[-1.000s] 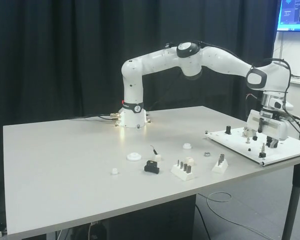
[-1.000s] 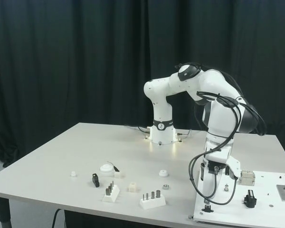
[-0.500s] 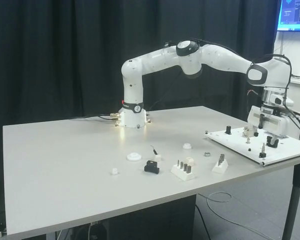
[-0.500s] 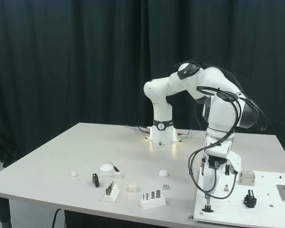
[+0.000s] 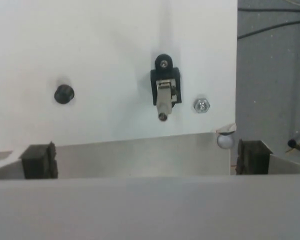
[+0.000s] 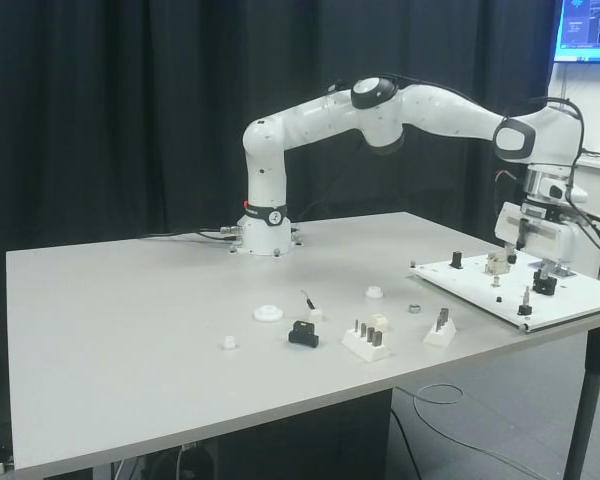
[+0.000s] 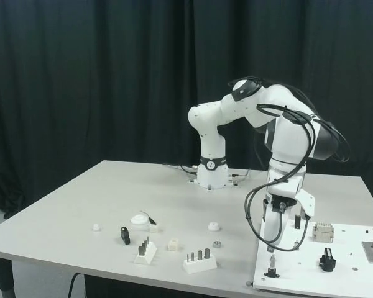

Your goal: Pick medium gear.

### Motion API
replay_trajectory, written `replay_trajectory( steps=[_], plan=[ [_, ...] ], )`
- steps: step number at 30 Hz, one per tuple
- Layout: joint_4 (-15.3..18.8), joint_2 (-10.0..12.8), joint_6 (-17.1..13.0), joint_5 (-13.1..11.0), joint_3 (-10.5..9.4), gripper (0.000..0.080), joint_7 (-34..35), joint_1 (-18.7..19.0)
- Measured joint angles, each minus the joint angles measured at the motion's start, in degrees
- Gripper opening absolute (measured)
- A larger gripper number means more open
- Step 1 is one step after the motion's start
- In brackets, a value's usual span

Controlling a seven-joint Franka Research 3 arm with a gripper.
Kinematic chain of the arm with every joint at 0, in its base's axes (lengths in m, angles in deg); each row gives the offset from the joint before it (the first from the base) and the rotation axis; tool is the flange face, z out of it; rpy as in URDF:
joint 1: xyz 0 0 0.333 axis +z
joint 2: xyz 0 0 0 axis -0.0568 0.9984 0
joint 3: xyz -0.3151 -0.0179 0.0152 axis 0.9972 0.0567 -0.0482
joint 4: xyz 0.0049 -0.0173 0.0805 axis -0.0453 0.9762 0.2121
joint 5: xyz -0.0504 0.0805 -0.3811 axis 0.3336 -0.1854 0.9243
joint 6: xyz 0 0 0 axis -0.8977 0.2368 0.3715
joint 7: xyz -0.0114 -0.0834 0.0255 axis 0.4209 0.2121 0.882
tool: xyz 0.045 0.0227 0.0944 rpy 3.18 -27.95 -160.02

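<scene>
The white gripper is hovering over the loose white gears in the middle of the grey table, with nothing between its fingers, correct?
Not quite. The white gripper hangs over the white board at the table's edge, not over the flat white gear and small white gear in the middle of the grey table; the first room view shows this. Its fingers do hold nothing.

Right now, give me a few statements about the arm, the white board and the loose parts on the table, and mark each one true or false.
1. The gripper hangs over the white board. True.
2. The gripper holds a gear. False: the wrist view shows nothing between the fingers.
3. The largest white gear lies on the grey table, off the board. True.
4. The white block with three pins sits on the board. False: it stands on the table beside the board.
5. A black clip lies on the table. True.
</scene>
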State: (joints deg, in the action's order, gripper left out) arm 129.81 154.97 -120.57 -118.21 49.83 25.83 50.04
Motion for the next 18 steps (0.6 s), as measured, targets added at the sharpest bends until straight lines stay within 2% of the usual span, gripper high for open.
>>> replay_trajectory(
  steps=[9,18],
  plan=[
    [-0.67,-0.12,1.57,-0.04,0.71,0.08,0.71,-0.26],
    [-0.81,-0.66,2.96,0.01,0.98,0.08,5.91,-0.73]
  ],
)
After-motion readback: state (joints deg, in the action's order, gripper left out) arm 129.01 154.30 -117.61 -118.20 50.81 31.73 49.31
